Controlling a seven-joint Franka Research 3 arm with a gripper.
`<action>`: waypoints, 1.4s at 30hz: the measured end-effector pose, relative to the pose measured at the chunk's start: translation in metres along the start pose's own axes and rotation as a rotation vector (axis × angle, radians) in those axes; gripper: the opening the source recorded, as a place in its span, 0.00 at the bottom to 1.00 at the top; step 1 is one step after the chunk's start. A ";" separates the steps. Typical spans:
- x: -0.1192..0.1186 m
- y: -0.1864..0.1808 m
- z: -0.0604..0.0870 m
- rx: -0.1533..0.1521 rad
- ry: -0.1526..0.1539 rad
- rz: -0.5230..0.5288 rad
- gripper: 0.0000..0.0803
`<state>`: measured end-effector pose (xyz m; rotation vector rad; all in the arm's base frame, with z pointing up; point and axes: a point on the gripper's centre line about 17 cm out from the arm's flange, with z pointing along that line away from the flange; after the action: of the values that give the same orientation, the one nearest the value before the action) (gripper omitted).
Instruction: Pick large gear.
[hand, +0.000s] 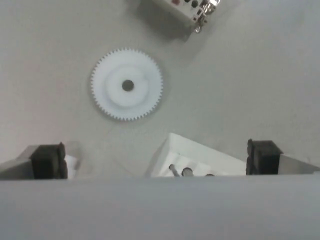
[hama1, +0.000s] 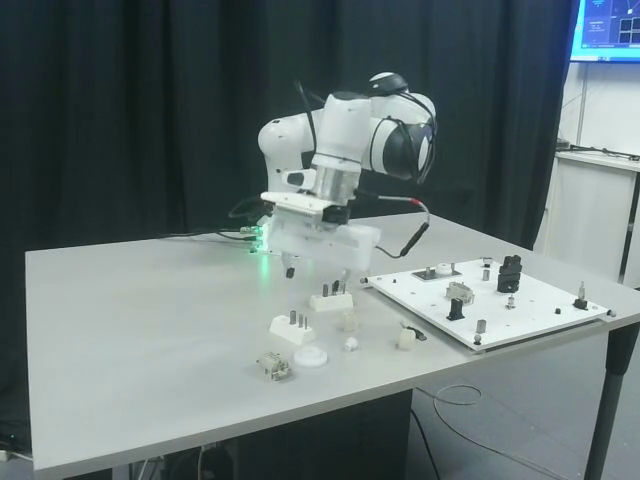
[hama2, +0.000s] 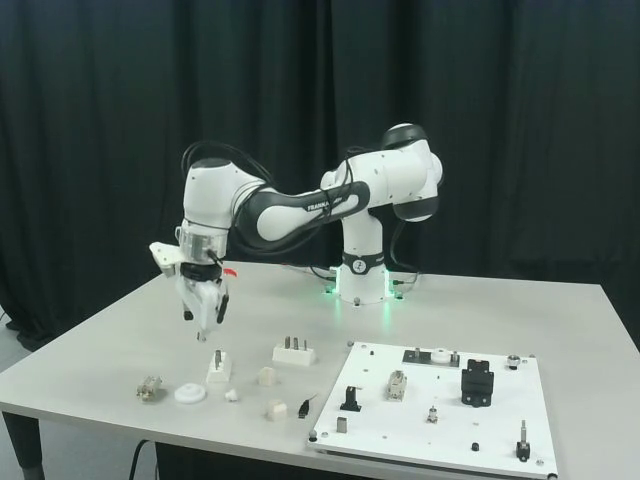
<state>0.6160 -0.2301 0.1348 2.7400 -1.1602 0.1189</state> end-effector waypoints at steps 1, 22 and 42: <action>-0.001 0.000 0.003 0.001 -0.005 -0.006 1.00; 0.006 -0.012 0.067 0.077 -0.020 -0.010 1.00; 0.020 -0.025 0.109 0.112 -0.043 -0.032 1.00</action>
<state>0.6487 -0.2463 0.0278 2.8706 -1.1530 0.1250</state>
